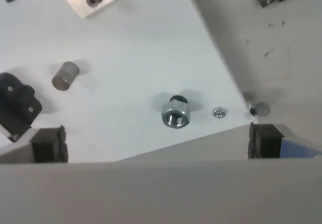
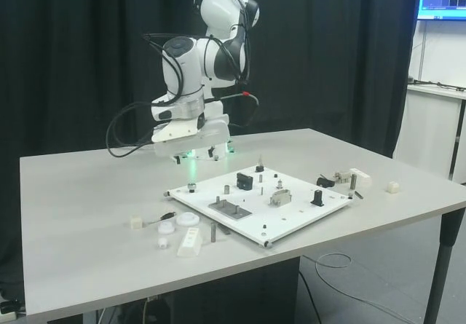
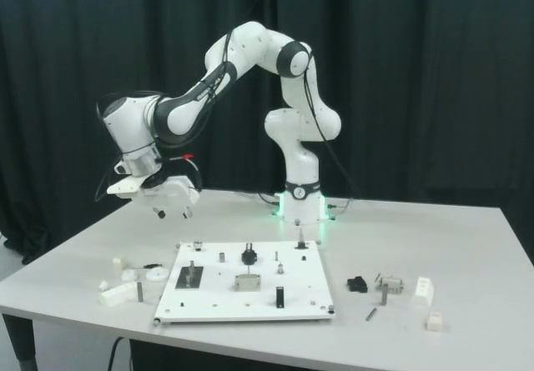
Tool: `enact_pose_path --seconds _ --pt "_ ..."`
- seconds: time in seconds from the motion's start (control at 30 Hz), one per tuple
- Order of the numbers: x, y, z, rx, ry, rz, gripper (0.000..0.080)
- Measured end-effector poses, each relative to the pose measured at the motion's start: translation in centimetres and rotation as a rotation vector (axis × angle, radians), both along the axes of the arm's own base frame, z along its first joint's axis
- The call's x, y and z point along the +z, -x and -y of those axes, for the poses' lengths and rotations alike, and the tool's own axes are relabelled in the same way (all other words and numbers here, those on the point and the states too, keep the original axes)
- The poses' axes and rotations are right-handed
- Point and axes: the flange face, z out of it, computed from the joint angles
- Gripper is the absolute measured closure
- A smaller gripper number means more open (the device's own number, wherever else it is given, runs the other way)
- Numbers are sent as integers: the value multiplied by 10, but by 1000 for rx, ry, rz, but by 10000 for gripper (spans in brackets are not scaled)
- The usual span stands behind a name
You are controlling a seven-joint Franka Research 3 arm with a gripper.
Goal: Remove bolt 4.
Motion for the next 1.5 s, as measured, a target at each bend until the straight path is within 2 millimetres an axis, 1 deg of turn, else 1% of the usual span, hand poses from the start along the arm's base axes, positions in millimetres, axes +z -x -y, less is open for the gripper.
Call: enact_pose_path --seconds 0.37,0.8,1.17,1.5 --pt "-14 35 -13 -110 55 27 3" --pt "-37 77 -24 -318 112 66 3" --pt "-55 96 -42 -498 176 93 3" --pt "-67 106 -49 -594 225 121 3"
